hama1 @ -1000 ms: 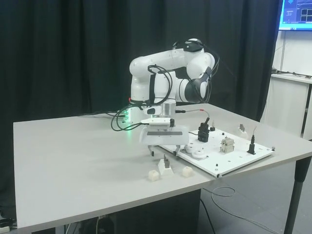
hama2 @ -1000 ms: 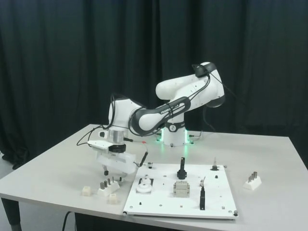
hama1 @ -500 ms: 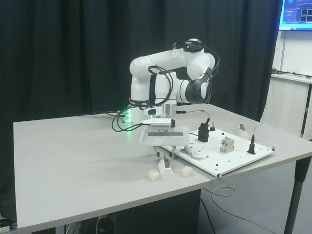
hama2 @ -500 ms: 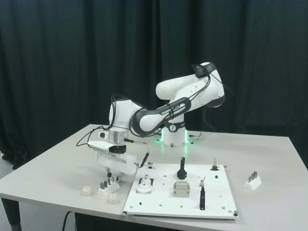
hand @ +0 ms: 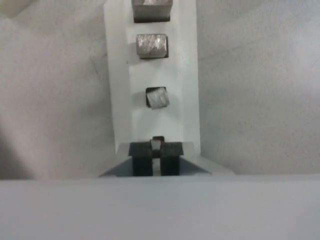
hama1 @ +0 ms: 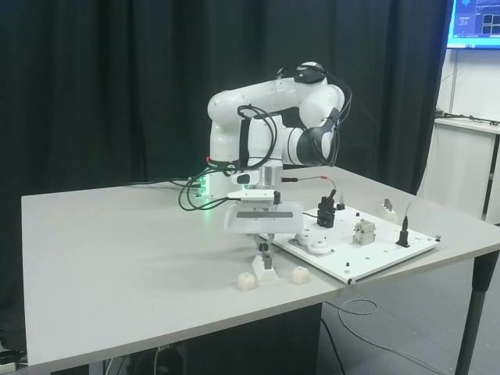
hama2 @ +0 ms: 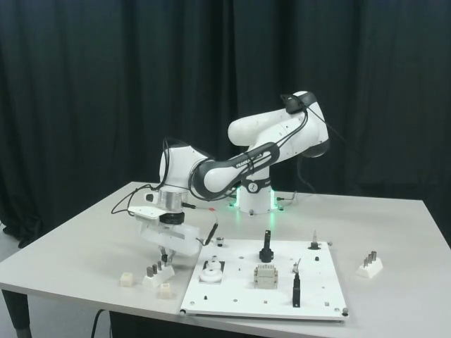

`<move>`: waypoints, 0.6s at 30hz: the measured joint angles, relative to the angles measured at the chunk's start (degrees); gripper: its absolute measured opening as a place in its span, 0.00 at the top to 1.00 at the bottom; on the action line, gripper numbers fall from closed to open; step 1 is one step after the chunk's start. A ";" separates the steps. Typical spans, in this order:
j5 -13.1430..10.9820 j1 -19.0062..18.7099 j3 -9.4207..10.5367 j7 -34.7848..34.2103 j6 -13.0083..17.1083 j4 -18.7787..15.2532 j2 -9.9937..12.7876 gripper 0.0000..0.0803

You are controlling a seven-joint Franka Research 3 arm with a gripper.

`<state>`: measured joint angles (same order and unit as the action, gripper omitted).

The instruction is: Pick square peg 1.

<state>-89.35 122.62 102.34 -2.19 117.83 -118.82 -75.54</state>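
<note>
Past my wrist, my gripper (hand: 156, 151) has its black fingers clamped on square peg 1 (hand: 157, 143), the smallest metal peg at the end of the white peg holder (hand: 182, 75), where three blunt square pegs stand in a row. From the first room view, I hang over that holder (hama1: 266, 273) on the grey table (hama1: 117, 250). The second room view shows the white assembly board (hama2: 239, 296) beside it

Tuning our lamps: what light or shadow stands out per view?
First room view: green glow at the arm's base, lit screen. Second room view: same green glow. Wrist view: peg tops glint; square peg 1 sits shaded in the gripper.
</note>
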 joint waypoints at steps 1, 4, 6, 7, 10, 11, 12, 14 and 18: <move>0.00 0.00 0.00 0.01 0.00 0.00 0.00 0.81; 0.00 0.00 -0.01 0.11 0.00 0.00 0.00 0.96; 0.00 -0.01 -0.05 0.24 0.00 0.00 0.00 0.96; 0.00 -0.02 -0.08 0.33 0.00 0.00 0.00 0.96; 0.00 -0.08 -0.29 0.83 0.00 0.00 0.00 0.96; 0.01 -0.11 -0.39 1.02 -0.02 -0.01 0.00 0.96; 0.03 -0.15 -0.55 1.22 -0.08 -0.04 0.01 0.96; 0.11 -0.26 -0.94 1.50 -0.28 -0.15 0.03 0.96; 0.45 -0.63 -1.88 1.93 -0.95 -0.55 0.22 0.96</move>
<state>-88.90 121.99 100.47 -0.27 116.87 -119.38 -75.32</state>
